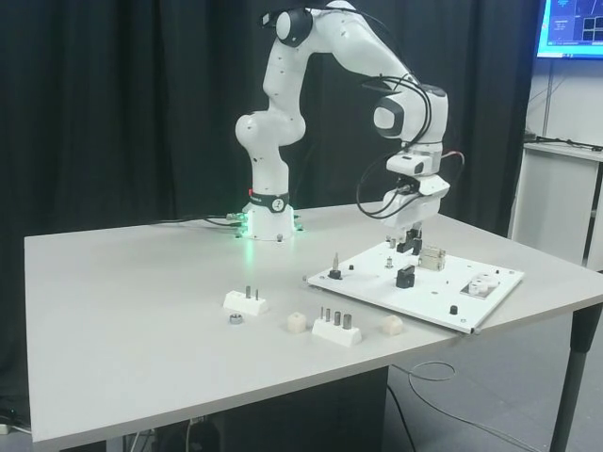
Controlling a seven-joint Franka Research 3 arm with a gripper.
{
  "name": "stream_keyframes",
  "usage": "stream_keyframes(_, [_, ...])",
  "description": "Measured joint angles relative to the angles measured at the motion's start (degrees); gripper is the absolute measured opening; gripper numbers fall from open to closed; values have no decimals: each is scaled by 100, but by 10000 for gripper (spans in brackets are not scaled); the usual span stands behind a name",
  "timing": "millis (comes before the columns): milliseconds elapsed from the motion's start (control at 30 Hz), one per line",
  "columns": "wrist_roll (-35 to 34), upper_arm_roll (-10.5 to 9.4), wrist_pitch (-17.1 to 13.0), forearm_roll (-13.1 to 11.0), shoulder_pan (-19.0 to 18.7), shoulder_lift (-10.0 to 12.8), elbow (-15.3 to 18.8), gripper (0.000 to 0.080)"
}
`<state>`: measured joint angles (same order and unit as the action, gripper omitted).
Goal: Insert D-SUB.
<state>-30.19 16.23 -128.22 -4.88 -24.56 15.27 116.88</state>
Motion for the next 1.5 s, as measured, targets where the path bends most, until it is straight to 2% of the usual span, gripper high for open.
stream_keyframes(567, [-294, 6, -78, 1, 4, 76, 23, 382])
stream_keyframes(1500, [-207, -47, -438, 1, -10, 237, 23, 382])
